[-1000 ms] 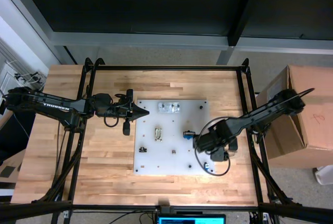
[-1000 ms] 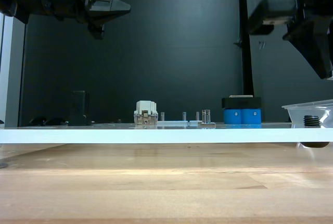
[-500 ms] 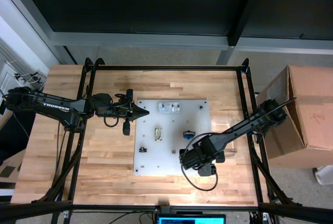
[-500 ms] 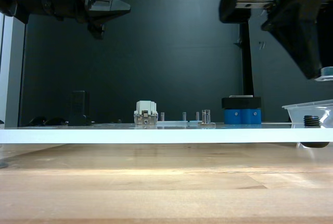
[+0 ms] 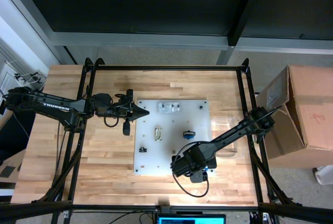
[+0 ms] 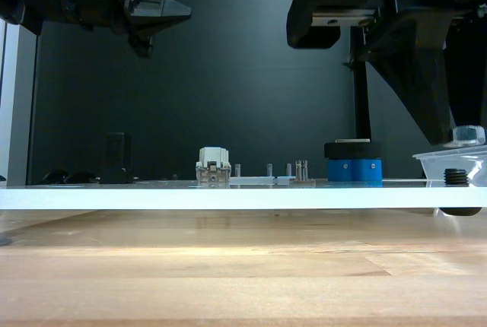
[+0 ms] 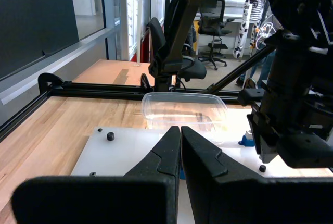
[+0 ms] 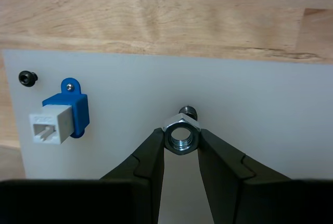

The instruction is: Pick the M12 nut and place it on its threads and fasten

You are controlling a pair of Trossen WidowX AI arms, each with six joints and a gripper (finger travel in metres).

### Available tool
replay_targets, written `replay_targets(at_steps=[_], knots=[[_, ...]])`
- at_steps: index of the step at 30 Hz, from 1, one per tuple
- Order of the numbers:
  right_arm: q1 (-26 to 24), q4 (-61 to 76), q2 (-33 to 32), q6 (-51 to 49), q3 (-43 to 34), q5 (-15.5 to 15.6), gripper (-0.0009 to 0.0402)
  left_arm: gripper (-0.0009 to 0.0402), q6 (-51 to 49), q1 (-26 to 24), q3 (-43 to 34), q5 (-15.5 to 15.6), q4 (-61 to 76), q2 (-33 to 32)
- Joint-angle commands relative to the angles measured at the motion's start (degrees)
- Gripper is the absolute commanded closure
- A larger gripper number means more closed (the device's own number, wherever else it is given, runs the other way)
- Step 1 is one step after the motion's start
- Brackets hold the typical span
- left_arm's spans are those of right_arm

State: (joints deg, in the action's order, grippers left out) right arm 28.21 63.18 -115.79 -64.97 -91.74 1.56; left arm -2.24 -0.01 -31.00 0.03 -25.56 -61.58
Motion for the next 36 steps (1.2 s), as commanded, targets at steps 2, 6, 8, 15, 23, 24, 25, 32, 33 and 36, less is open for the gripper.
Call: replay_targets(at_steps=[2,6,8,15,23,24,25,32,33,36], knots=[[0.07,-0.76,-0.04,-0.07,0.33,-0.02,0.0370,0.0393,0.00,0.00,0.00,0.00,0.00,-0.02],[0.07,-0.81,-0.04,-0.02,0.33,-0.02,0.0369,0.0393,0.00,0.00,0.00,0.00,0.00,-0.02],[0.02,-0.76,-0.04,-0.02,0.33,-0.02,0.0368,0.0393,0.00,0.00,0.00,-0.02,0.00,-0.02],[-0.11,-0.81,-0.04,-0.02,0.33,-0.02,0.0371,0.0393,0.00,0.00,0.00,0.00,-0.02,-0.02],[-0.20,-1.33,-0.04,-0.02,0.33,0.00,0.0369,0.0393,0.00,0.00,0.00,0.00,-0.02,-0.02],[-0.20,-1.36,-0.07,-0.02,0.33,0.00,0.0369,0.0393,0.00,0.00,0.00,0.00,0.00,-0.02],[-0.20,-1.49,-0.22,-0.02,0.33,0.00,0.0370,0.0393,0.00,0.00,0.00,0.00,0.00,-0.02],[-0.22,-2.58,-2.16,0.02,-0.98,0.11,0.0368,0.0393,0.00,0.00,0.00,0.00,-0.02,-0.02],[-0.22,-2.62,-2.75,0.00,-1.36,0.07,0.0368,0.0393,0.00,0.00,0.00,0.00,0.00,-0.02],[-0.22,-2.95,-2.93,0.00,-1.51,0.04,0.0369,0.0393,0.00,0.00,0.00,0.00,0.02,-0.02]])
